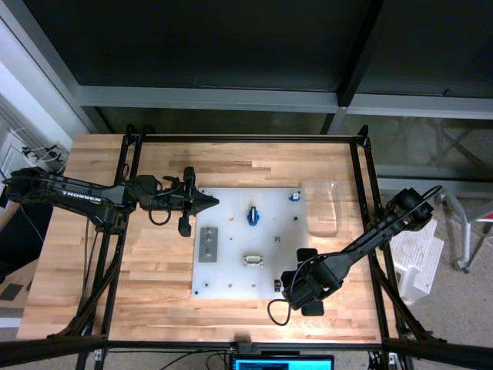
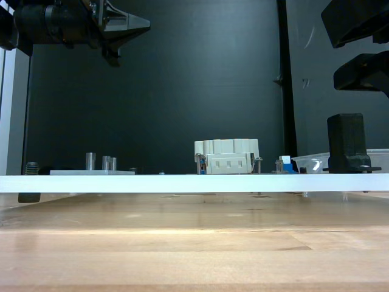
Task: Pick the 16mm bar and install on taskboard
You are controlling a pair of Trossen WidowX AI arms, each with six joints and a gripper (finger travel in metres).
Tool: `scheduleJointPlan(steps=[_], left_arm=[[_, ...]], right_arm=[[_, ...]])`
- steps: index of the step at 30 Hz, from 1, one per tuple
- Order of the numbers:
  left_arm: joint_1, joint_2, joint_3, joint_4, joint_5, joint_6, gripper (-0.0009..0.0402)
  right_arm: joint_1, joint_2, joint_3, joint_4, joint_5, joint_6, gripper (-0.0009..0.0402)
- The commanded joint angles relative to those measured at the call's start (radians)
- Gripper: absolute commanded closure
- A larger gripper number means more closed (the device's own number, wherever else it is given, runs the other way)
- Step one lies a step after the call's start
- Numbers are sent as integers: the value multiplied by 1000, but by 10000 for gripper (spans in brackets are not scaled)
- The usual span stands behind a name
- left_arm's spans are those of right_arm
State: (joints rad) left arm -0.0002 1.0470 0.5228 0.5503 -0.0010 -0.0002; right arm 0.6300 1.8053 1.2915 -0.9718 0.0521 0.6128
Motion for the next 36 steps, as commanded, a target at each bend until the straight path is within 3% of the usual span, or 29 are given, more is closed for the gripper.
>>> scheduleJointPlan(steps=[1,11,21,28,36], left_arm=[[0,0,0,0,0,0,393],[0,0,0,0,0,0,393],[0,0,0,0,0,0,393],[0,0,0,0,0,0,393],[0,0,0,0,0,0,393]], right_arm=[[1,-5,1,-2,0,1,217],[1,-21,1,-8,-1,-9,215],[-31,-140,-1,-6,9,-72,241],[-92,-216,-12,-6,19,-126,290],[-182,-297,-17,-4,36,-232,396]])
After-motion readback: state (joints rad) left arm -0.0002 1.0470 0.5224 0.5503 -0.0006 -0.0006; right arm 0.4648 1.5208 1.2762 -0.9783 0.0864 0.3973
